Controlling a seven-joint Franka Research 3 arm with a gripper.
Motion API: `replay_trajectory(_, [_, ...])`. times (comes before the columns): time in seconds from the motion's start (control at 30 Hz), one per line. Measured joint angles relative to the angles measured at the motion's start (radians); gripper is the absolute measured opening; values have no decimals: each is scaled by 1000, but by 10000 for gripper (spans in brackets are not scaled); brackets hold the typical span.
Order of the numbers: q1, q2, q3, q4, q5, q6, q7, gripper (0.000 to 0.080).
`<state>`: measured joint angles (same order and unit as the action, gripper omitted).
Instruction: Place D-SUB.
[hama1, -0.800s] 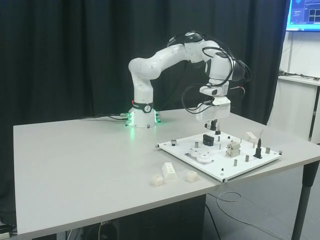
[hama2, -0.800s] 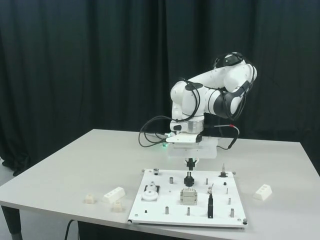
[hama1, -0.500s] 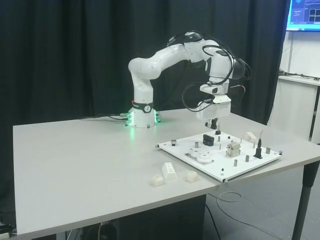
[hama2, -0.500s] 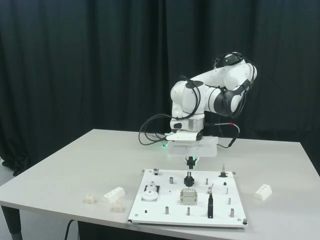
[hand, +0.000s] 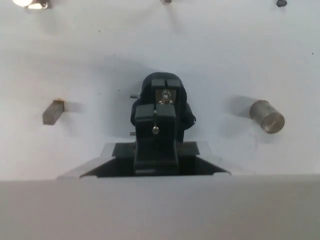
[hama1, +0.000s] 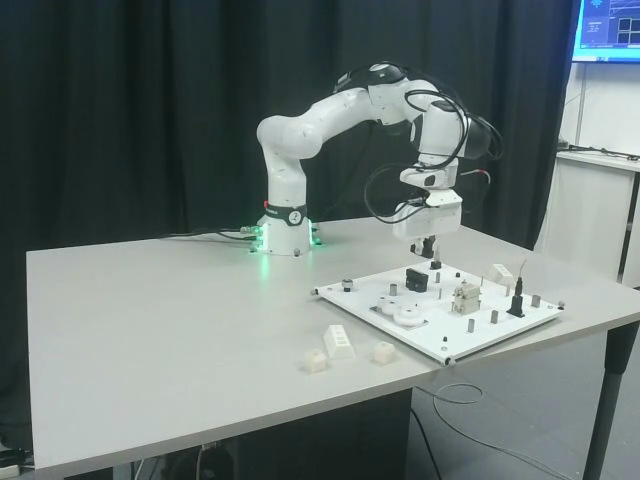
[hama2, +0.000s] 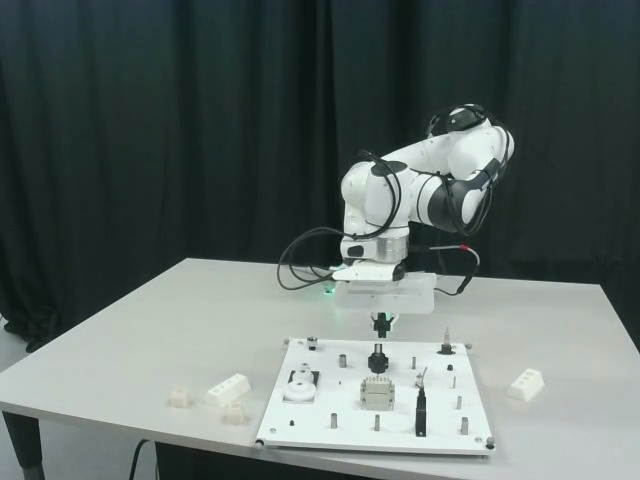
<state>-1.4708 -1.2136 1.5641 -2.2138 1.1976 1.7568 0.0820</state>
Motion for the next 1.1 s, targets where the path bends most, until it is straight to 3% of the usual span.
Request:
replay_trajectory(0.43, [26, 17, 0, 28, 25, -25, 34, 155])
replay_trajectory(0.83, [91, 37, 3, 102, 41, -78, 180, 155])
replay_trajectory(1.1, [142, 36, 30, 139, 42, -74, 285, 155])
